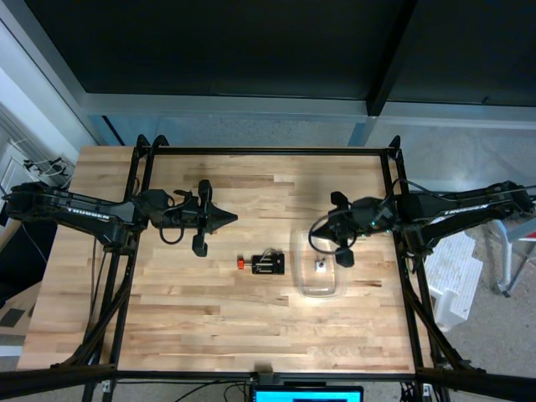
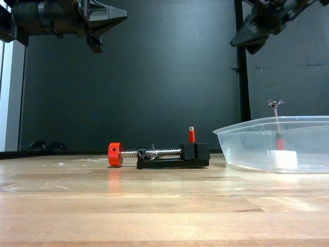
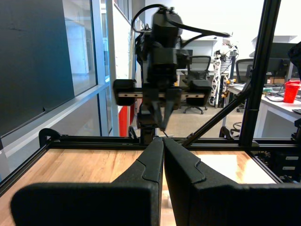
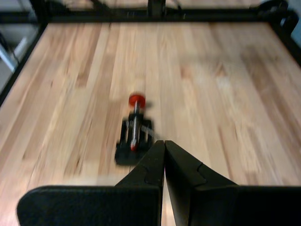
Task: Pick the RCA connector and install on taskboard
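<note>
The taskboard (image 1: 269,264), a small black block with a red knob (image 2: 115,154) at its left end, lies at mid-table. It also shows blurred beyond the right fingertips (image 4: 133,140). The RCA connector (image 1: 321,266) is a tiny pale piece lying inside a clear plastic tray (image 1: 335,291), right of the taskboard; through the tray wall it shows low down (image 2: 284,159). My left gripper (image 1: 233,219) hovers high, left of and behind the taskboard, shut and empty (image 3: 163,141). My right gripper (image 1: 313,229) hangs above the tray's far edge, shut with nothing in it (image 4: 164,143).
A black frame (image 1: 268,152) runs around the table's edges. The tray wall (image 2: 241,146) stands just right of the taskboard. A thin twisted wire (image 2: 276,107) sticks up out of the tray. Bare wooden tabletop (image 1: 209,318) lies in front of the taskboard.
</note>
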Controlling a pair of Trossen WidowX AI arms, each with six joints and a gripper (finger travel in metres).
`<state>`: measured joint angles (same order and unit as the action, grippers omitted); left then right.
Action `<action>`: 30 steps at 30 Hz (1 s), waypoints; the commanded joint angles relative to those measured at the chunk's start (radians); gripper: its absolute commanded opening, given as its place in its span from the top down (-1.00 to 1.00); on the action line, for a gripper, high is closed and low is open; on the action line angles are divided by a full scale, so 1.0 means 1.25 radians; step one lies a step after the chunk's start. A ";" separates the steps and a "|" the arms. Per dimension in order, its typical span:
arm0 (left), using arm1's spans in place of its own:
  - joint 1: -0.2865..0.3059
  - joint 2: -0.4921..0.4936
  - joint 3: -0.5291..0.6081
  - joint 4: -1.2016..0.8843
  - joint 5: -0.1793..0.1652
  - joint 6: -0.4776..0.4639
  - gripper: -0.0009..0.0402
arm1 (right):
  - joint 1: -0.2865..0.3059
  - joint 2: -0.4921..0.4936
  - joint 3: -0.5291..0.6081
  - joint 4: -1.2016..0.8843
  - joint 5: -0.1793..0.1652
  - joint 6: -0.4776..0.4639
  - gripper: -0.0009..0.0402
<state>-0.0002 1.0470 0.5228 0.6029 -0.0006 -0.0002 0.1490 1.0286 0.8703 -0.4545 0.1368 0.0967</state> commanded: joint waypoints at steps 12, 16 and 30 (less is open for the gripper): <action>0.000 0.000 0.000 0.000 0.000 0.000 0.96 | 0.095 0.063 0.056 -0.300 0.010 0.126 0.96; 0.000 0.000 0.000 0.000 0.000 0.000 0.96 | 0.100 0.106 0.051 -0.328 0.009 0.137 0.96; 0.000 0.000 0.000 0.000 0.000 0.000 0.96 | 0.115 0.168 0.028 -0.312 -0.005 0.172 0.55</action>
<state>-0.0002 1.0470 0.5228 0.6029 -0.0010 -0.0002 0.2916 1.2331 0.9066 -0.8486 0.1307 0.3119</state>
